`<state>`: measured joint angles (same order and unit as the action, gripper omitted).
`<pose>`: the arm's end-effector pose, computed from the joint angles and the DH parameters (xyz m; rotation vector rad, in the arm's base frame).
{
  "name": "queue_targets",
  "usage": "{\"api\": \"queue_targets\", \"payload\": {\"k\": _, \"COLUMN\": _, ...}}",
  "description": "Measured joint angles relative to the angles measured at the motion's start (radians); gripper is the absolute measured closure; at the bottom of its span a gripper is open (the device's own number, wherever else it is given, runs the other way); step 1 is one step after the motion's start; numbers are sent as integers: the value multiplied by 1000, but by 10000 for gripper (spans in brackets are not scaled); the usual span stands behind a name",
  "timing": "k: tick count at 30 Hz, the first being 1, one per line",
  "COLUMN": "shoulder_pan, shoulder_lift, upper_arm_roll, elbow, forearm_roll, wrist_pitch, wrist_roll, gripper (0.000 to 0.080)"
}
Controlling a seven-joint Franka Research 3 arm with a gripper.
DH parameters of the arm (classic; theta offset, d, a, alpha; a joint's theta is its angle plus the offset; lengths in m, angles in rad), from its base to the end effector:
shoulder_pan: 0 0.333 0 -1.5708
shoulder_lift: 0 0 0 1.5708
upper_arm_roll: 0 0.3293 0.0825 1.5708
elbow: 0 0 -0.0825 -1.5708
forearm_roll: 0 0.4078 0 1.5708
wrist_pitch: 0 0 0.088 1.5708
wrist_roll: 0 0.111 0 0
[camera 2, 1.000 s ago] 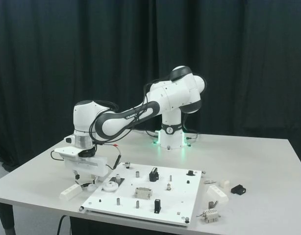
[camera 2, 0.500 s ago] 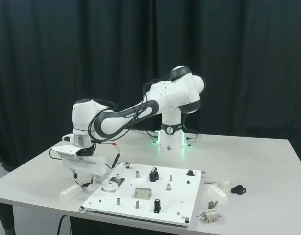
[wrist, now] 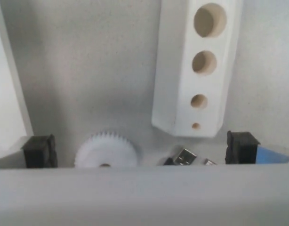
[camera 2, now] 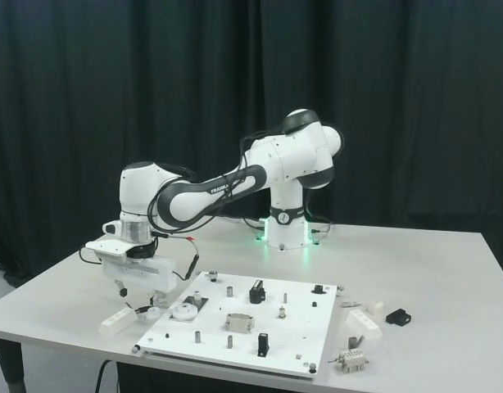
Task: Remove large gear.
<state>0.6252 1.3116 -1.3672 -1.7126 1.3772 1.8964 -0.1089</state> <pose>0.6361 -0.2630 0.2241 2.7847 -1.4071 0.1564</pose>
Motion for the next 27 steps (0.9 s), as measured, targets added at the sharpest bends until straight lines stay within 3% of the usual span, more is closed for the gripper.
{"api": "queue_targets", "payload": {"k": 27, "shoulder_pan": -20, "shoulder_lift": 0, "upper_arm_roll": -10, "elbow": 26, "forearm_roll": -14, "wrist_pitch": -18, "wrist_roll": 0, "gripper": 3}}
